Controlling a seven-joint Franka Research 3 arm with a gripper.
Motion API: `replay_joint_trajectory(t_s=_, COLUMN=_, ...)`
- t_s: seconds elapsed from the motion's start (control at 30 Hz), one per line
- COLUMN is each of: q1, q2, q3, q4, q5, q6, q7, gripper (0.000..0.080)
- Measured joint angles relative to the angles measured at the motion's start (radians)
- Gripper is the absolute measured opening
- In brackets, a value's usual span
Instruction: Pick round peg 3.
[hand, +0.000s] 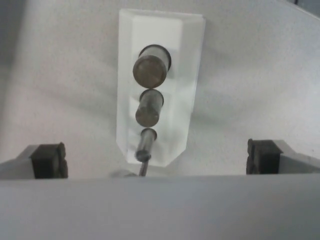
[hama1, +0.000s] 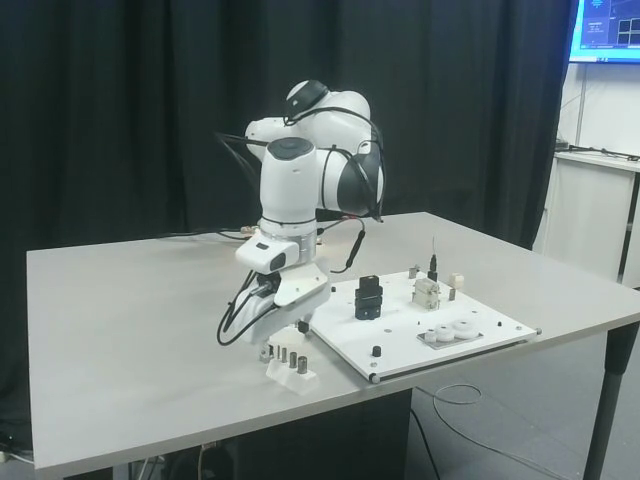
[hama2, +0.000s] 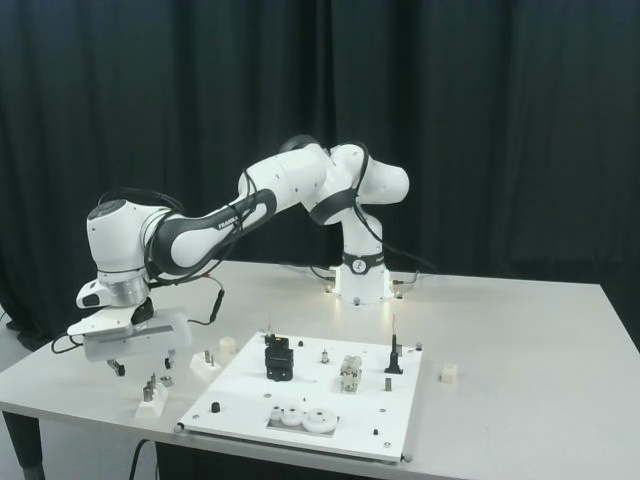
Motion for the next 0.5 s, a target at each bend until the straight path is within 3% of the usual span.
replay_joint_trajectory(t_s=0.5, q1=-0.005, q2=-0.01, q3=0.0, q4=0.014, q5=-0.021, q6=-0.019, q7=0.045, gripper=0.08)
